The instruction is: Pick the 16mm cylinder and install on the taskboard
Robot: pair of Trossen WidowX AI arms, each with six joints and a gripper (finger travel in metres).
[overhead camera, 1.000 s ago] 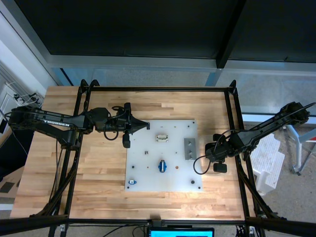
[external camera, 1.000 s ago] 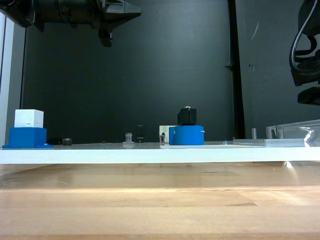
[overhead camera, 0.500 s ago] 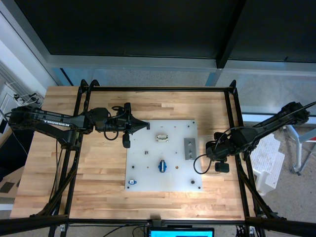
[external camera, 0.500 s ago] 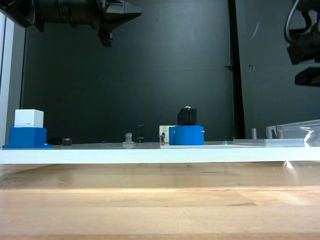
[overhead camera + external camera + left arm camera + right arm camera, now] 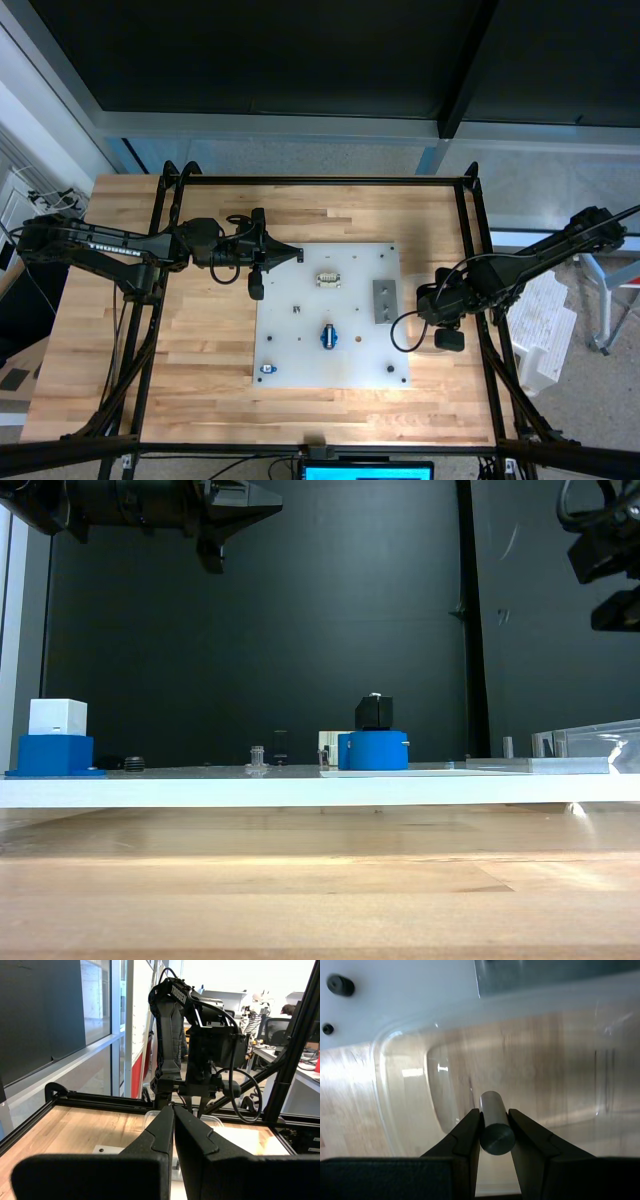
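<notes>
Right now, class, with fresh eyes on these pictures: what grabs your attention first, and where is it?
The right gripper pinches the 16mm cylinder above the clear tray, beside the right edge of the white taskboard. The left gripper hangs shut, high over the board's far left part.

The taskboard [image 5: 300,345] lies flat on the wooden table [image 5: 190,350] and carries a beige connector [image 5: 326,279] near its far edge, a grey metal block [image 5: 384,300] toward its right edge, and a blue fitting [image 5: 328,337] near its centre. The left gripper [image 5: 298,254] is positioned over the far-left corner of the taskboard, with its tips pointing toward the board's right side. The right gripper [image 5: 441,310] is positioned just beyond the right edge of the taskboard, level with the grey metal block and clear of the plate.
</notes>
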